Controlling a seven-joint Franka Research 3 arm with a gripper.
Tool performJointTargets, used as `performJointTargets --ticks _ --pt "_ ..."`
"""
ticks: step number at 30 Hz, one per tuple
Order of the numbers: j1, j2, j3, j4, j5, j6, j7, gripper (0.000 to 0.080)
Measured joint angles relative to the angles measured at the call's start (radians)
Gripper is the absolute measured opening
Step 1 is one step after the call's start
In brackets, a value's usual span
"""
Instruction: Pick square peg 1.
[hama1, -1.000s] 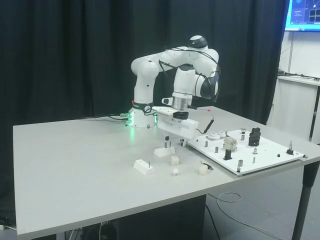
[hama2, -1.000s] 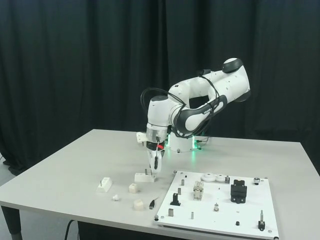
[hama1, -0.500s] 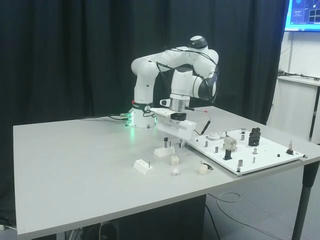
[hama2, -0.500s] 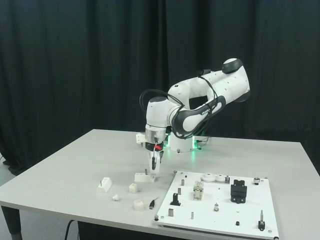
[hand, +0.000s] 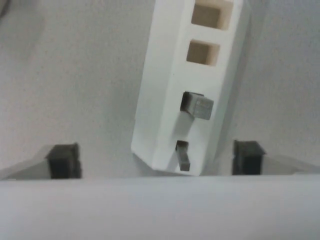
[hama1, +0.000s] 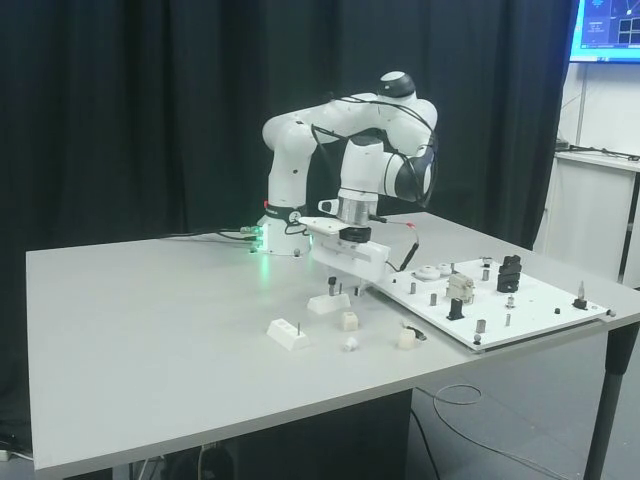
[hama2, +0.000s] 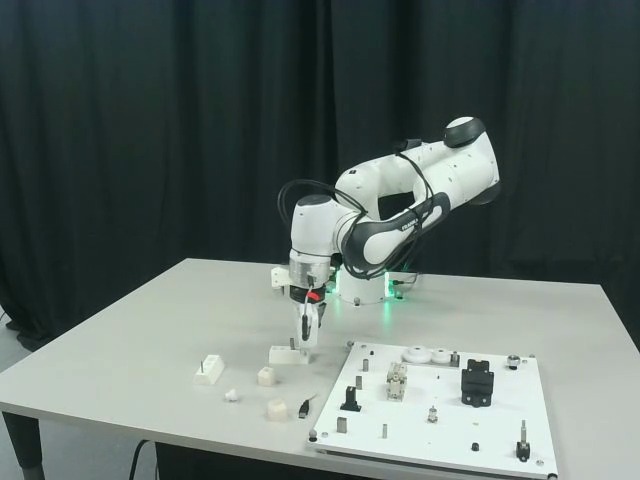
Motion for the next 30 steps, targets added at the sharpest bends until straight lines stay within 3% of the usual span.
performJointTargets --ticks 1,9,10,15,16,24,25,30 --pt "0.000 0.000 0.000 0.000 0.000 0.000 0.000 0.0704" --pt "0.000 0.000 0.004 -0.003 0.000 -0.001 0.000 0.0704" --pt "0.000 0.000 0.005 -0.003 0.000 -0.001 0.000 0.0382" --pt "0.000 0.000 0.011 -0.006 0.000 -0.004 0.000 0.0382" --pt "0.000 0.000 0.013 -0.007 0.000 -0.005 0.000 0.0214" --pt "-0.001 -0.001 0.019 -0.012 0.000 -0.008 0.000 0.0214" --pt "-0.001 -0.001 0.018 -0.012 0.000 -0.009 0.000 0.0036" --pt "-0.001 -0.001 0.018 -0.012 0.000 -0.010 0.000 0.0036"
